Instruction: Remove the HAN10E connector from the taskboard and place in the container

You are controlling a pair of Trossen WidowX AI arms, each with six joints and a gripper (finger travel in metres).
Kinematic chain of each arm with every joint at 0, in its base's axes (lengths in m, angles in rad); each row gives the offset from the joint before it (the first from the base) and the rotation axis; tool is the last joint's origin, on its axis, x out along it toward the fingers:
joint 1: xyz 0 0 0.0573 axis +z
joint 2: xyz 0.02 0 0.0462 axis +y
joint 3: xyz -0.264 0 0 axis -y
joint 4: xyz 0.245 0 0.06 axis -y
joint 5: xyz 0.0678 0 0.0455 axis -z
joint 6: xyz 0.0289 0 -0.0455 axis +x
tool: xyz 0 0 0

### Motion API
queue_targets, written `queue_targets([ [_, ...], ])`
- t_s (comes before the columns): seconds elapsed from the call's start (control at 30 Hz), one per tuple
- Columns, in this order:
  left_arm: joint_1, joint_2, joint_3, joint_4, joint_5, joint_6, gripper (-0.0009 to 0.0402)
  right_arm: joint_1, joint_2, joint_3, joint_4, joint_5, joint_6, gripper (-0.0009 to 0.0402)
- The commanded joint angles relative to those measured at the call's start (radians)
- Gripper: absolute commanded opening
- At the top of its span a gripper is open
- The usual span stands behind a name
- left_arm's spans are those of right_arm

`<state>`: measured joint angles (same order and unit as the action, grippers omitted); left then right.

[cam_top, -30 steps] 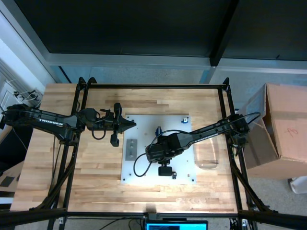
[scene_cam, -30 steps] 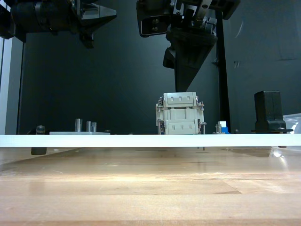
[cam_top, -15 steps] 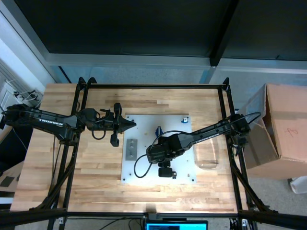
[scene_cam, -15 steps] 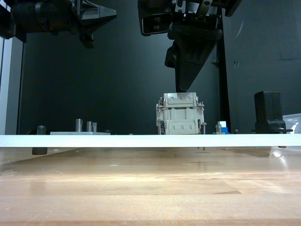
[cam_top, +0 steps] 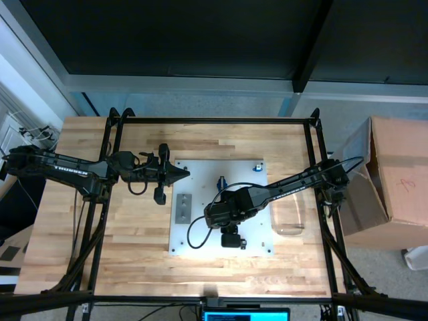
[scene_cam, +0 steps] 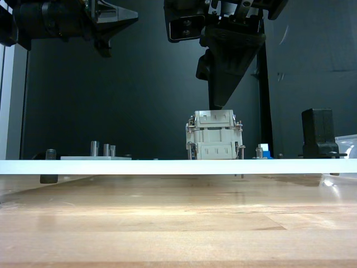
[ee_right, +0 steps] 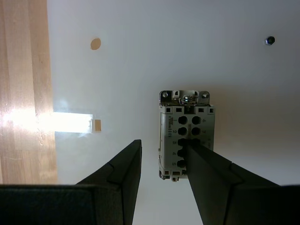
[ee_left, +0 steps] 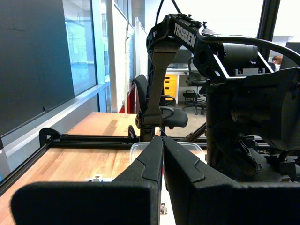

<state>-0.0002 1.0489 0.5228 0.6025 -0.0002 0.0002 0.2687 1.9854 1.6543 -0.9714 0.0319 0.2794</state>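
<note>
Right claw [ee_right: 161, 143] is held with its fingers apart and nothing between them, its tips hanging just above the connector [ee_right: 186, 117]; a thin gap between the two can be made out in the low view. Directly beneath the claw, the grey connector is seen standing upright in its seat on the white board [ee_right: 243, 61], gripped by neither claw and apparently fully seated. It is not centred under the opening. In the right wrist view one finger is laid across the middle of its pin face, while the other is set over bare board beside it. Before any descent, the claw would best be shifted sideways until the body is framed between both fingers. The opening should probably be widened too, since it looks narrow for the housing. The fingers should then be lowered along the two long sides and closed firmly, and the pull made straight up so that the part is not cocked in its seat. Farther out, past the board's edge toward the right arm's base, the clear container [cam_top: 287, 227] is set on the wooden table [cam_top: 134, 267]. Farthest off, well apart across the board, the left claw [cam_top: 182, 174] is held high with its fingers pressed together on nothing.
</note>
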Motion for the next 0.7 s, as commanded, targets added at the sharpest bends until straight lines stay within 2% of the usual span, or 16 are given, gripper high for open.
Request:
queue_targets([
  [0.03, 0.000, 0.000, 0.000, 0.000, 0.000, 0.000, 0.0000, 0.000, 0.002, -0.001, -0.003, 0.002, 0.000, 0.0126],
  [0.7, 0.000, 0.000, 0.000, 0.000, 0.000, 0.000, 0.0000, 0.006, -0.033, -0.001, -0.003, 0.002, 0.004, 0.0126],
])
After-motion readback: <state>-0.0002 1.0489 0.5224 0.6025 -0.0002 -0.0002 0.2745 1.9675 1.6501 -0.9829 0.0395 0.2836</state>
